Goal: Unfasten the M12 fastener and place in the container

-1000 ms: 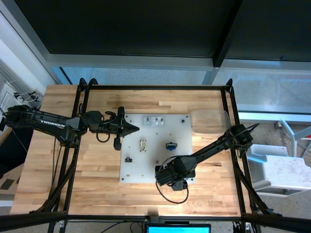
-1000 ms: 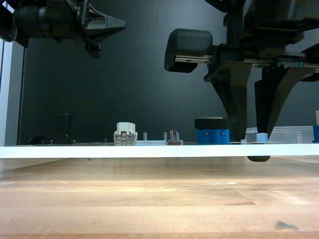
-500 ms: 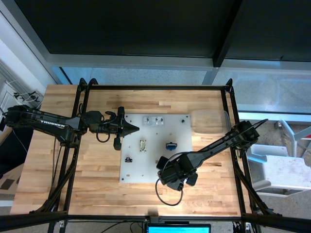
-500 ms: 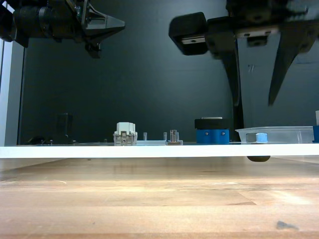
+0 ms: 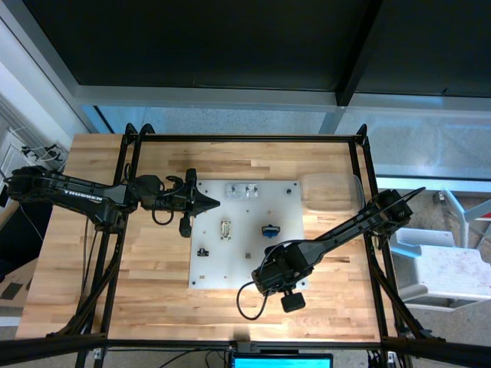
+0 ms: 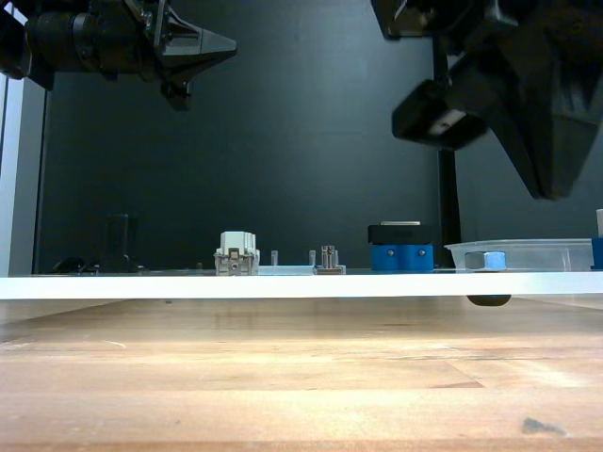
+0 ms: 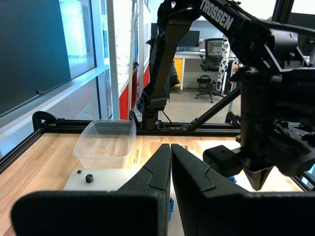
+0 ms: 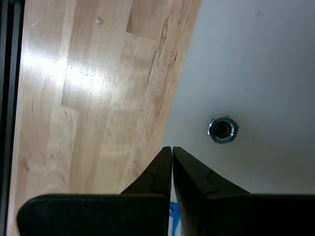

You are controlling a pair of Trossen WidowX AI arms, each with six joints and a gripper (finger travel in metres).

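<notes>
The silver M12 nut (image 8: 222, 130) sits low on the white board (image 8: 266, 73) near its edge, dark in the centre, with no stud ribs showing. In the low view the nut (image 6: 485, 259) stands in front of the clear container (image 6: 528, 252). From above, the container (image 5: 330, 192) at the far right looks empty. My right gripper (image 8: 172, 147) is shut on nothing and hangs high above the board's near right part (image 5: 275, 274), beside the nut and apart from it. The left gripper (image 5: 211, 203) is shut and hovers at the board's left edge.
A blue-and-black part (image 5: 270, 230), a grey connector (image 5: 225, 230), a pair of silver parts (image 5: 242, 190) and a black post (image 5: 288, 190) stand on the board. Black frame rails (image 5: 245, 139) run around the wooden table.
The right gripper has lifted from around the nut, turned and closed empty. The nut stayed where it was. The left arm has not moved.
</notes>
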